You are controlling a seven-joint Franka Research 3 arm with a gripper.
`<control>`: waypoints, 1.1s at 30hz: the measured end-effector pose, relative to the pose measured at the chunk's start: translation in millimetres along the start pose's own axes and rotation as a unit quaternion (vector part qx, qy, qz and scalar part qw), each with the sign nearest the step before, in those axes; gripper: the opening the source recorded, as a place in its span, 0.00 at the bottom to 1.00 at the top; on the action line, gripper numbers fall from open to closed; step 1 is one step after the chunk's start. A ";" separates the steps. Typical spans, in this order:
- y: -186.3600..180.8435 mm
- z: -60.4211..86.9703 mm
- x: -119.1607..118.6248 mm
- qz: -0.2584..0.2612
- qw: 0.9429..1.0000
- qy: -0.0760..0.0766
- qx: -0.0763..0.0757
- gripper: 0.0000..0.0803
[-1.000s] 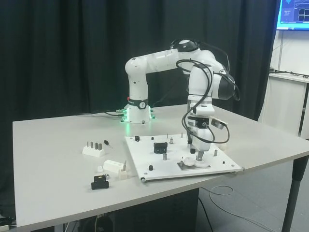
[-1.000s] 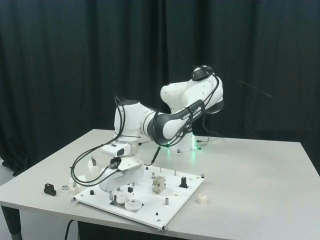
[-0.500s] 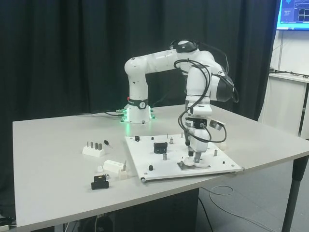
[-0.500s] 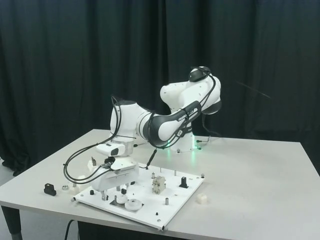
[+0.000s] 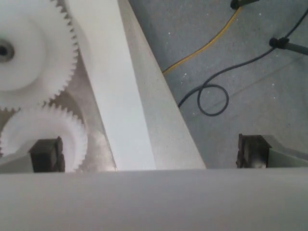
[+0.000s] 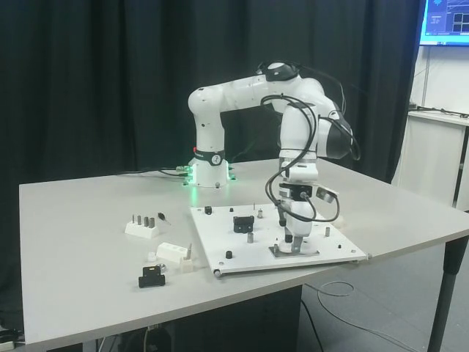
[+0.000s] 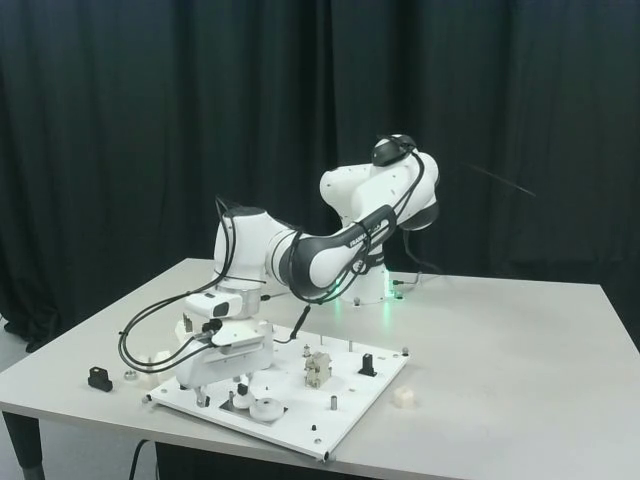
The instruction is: Insert medium gear.
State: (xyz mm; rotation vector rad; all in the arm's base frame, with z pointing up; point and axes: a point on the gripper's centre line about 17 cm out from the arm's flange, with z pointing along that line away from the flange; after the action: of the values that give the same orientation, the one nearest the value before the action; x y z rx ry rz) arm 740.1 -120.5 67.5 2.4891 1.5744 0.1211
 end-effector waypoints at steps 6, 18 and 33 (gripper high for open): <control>-2.8 5.7 -1.4 0.002 1.000 0.001 0.004 1.00; -1.6 4.8 2.1 -0.001 1.000 0.002 0.003 1.00; -13.9 -16.9 3.8 -0.021 0.999 -0.017 0.030 1.00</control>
State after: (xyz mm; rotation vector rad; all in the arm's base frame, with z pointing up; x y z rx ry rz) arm 726.6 -109.2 81.0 2.4861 1.6394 0.0260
